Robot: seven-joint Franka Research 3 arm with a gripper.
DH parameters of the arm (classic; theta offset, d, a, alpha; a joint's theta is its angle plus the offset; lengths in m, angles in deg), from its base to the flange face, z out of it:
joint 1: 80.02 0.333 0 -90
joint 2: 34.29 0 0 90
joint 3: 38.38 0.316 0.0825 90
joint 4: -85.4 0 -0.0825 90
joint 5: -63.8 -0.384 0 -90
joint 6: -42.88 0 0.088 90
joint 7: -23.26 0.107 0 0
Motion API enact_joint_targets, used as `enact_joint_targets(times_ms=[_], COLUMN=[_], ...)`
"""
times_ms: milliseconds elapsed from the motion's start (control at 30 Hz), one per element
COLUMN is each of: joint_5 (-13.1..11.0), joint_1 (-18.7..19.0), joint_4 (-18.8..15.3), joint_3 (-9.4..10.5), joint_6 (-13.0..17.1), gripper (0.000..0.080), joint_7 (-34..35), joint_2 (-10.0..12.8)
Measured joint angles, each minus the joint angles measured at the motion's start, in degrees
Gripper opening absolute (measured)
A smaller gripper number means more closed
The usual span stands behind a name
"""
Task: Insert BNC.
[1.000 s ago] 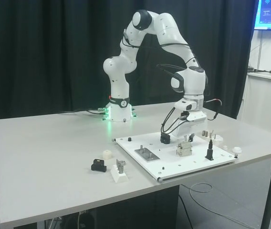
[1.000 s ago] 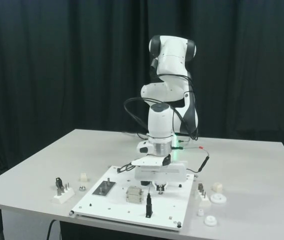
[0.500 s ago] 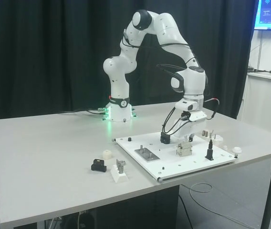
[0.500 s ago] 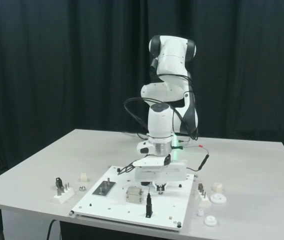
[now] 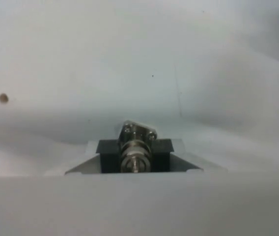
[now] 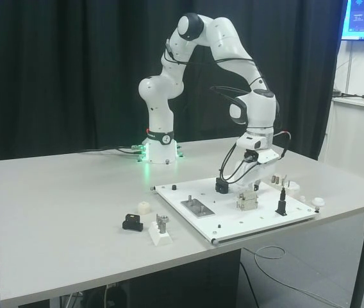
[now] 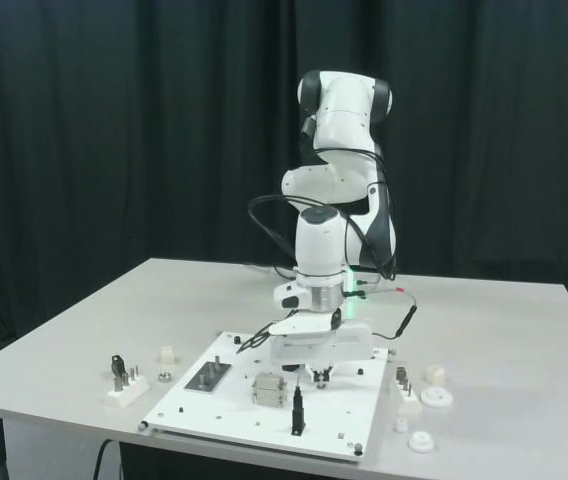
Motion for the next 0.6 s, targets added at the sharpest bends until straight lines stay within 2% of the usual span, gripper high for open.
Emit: enact_joint_targets(times_ms=[600], joint_5=[-0.18], joint_1=[-0.04], joint_4=[0.02], joint_3=[0.02], joint_6=[-0.01], gripper=[0.0123], joint_7=[-6.25], joint_2=[0.02])
